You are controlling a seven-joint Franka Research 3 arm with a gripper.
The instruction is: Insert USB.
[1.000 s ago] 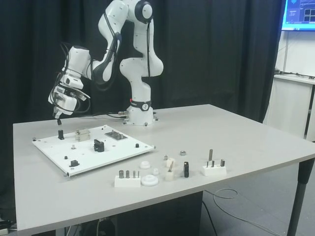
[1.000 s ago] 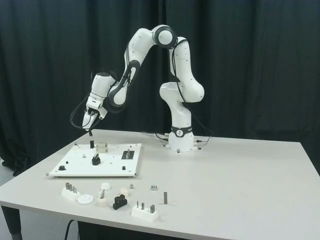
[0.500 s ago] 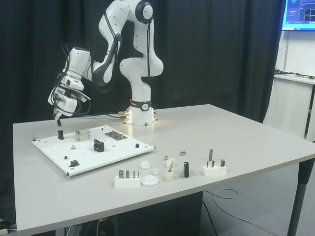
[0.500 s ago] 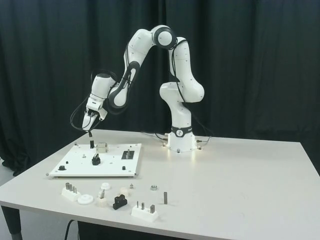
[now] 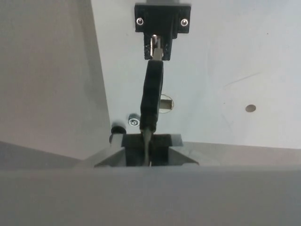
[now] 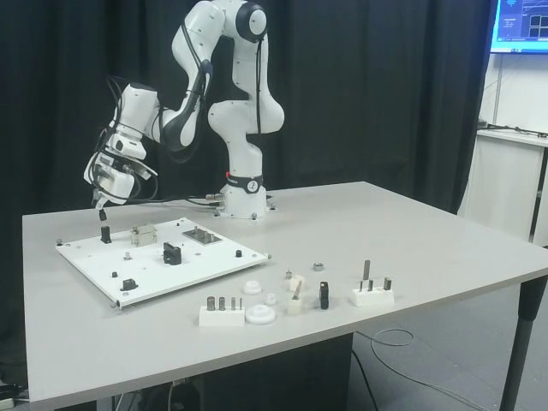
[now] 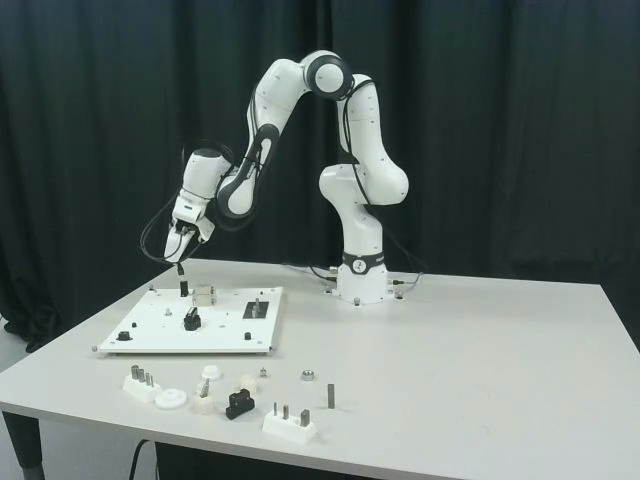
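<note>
Black USB plug (image 5: 152, 96) hangs above its socket (image 5: 162, 26), nothing between.

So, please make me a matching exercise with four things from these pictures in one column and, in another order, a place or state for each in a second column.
Things:
1. USB plug
2. black socket block
3. white board
4. gripper

Places or states:
A. lies flat on the grey table
B. hangs in the air above the board's far corner
C. held in the gripper, not yet in its socket
D. screwed on the white board, right under the plug

Right pairs: 1-C, 2-D, 3-A, 4-B
</note>
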